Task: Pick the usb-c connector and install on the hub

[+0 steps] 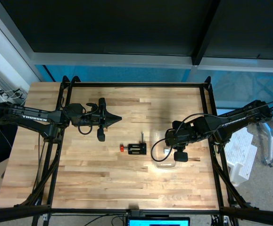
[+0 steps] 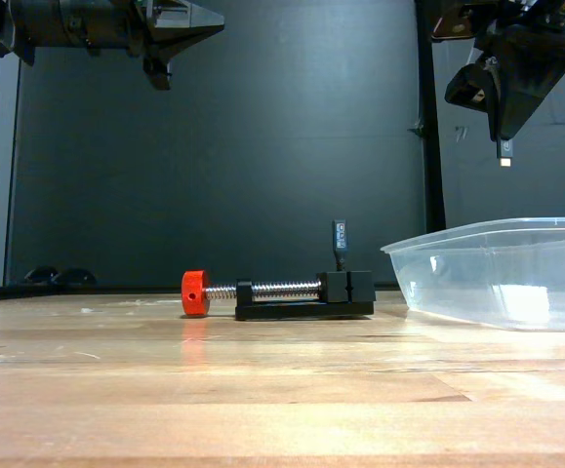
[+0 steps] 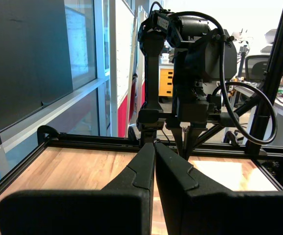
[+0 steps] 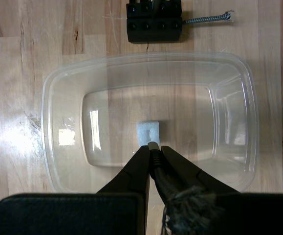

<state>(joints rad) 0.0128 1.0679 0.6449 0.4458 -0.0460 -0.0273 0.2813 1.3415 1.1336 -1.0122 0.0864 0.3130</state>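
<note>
Grip looks solid on our end: the right gripper has its fingers pinched tight on the usb-c connector. The connector hangs straight down from the tips, with a small light-coloured end pointing at the table. In the low view we can see it's well up in the air, above the clear tray and not touching it. Our right wrist view agrees. The fingers close on a thin dark piece that pokes out past the tips, over the tray floor and close to a small pale square pad lying in the tray.

The hub sits flat on the wooden table, just beside the tray, and the low view shows a little gap between them. Its orange-red knob is on the end facing the left arm's side. A silvery screw runs from the knob into the black block, and a thin dark pin stands upright from the block. Both grippers are well apart from it.

The left gripper is over the left half of the table, held high and level, with its tips aimed toward the middle. From the left wrist view we can tell its fingers are pressed against each other, empty. In the high view the hub lies between the two grippers, nearer the right one.
</note>
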